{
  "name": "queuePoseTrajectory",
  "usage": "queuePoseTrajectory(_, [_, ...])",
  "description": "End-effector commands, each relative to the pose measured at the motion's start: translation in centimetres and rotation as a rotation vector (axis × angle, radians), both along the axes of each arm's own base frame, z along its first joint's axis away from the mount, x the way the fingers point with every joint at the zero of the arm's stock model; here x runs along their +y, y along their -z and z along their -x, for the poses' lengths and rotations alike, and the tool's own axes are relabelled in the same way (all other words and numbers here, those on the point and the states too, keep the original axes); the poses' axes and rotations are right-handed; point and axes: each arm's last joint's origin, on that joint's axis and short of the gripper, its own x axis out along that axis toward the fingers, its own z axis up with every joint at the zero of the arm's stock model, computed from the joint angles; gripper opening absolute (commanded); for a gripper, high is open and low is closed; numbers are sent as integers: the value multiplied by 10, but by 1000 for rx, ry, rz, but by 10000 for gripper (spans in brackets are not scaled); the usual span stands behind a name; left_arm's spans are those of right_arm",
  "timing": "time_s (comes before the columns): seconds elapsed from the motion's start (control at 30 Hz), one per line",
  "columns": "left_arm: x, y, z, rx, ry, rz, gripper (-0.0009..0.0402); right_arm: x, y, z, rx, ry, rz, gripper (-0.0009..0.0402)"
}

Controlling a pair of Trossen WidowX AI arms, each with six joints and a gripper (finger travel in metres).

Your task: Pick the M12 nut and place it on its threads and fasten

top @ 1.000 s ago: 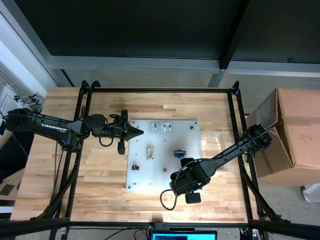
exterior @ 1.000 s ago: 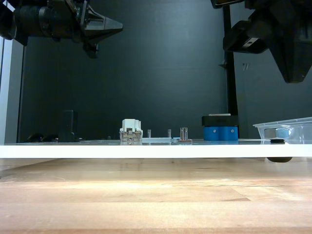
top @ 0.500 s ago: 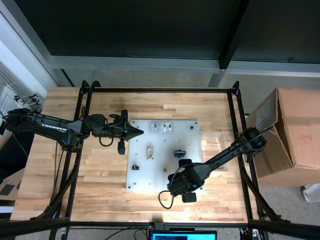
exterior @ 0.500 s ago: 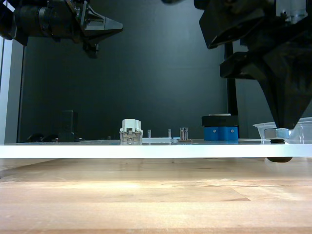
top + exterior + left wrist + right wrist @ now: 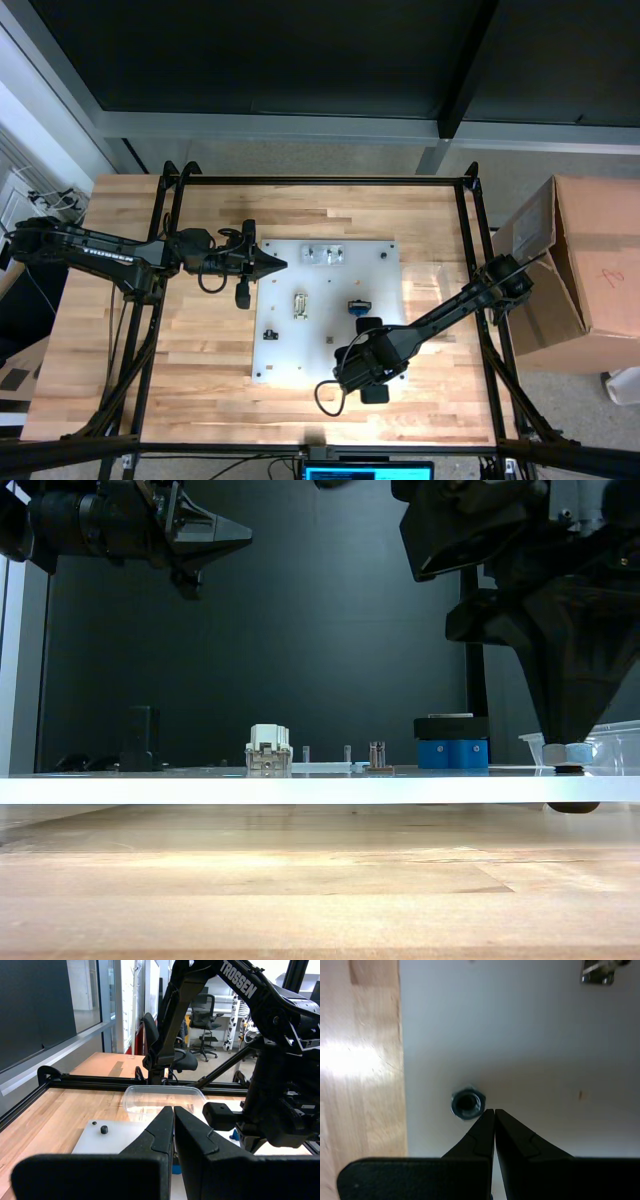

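Note:
The small silver M12 nut [image 5: 466, 1103] sits on its stud on the white board [image 5: 300, 350], lying flat, its dark bore facing up. In the low view the nut [image 5: 578, 752] rests on top of the short black stud [image 5: 570, 769]. My right gripper [image 5: 494, 1111] is shut with nothing between its fingers; its tips are down at board level right beside the nut [image 5: 558, 748], over the board's near right part [image 5: 362, 368]. My left gripper [image 5: 280, 264] hangs high above the board's left edge, shut and empty [image 5: 173, 1110].
A clear tray [image 5: 165, 1097] stands off the board's right side, behind the stud in the low view [image 5: 610, 742]. A blue part [image 5: 358, 307], a white connector [image 5: 299, 304] and small posts [image 5: 377, 755] stand mid-board. A cardboard box [image 5: 585, 270] lies beyond the table's right edge.
My right gripper has swung left towards the near edge and come down from above to board level beside the nut. The nut and the left arm have not moved.

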Motion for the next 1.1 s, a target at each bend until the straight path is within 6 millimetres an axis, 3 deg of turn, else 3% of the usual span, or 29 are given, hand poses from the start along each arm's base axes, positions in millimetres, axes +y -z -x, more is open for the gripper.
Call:
queuePoseTrajectory(0.03, [0,0,0,0,0,0,0,3,0,0,38,-17,-91,0])
queuePoseTrajectory(0.17, [0,0,0,0,0,0,0,7,0,3,115,-49,-228,0])
queuePoseTrajectory(0.57, [0,2,0,22,0,0,0,-4,-4,3,-3,53,46,0])
queuePoseTrajectory(0.8, [0,2,0,21,0,0,0,1,2,-1,5,44,-39,0])
queuePoseTrajectory(0.97, [0,2,0,21,0,0,0,7,2,3,133,-19,-255,0])
queuePoseTrajectory(1.1, [0,2,0,23,0,0,0,5,-1,5,133,-11,-217,0])
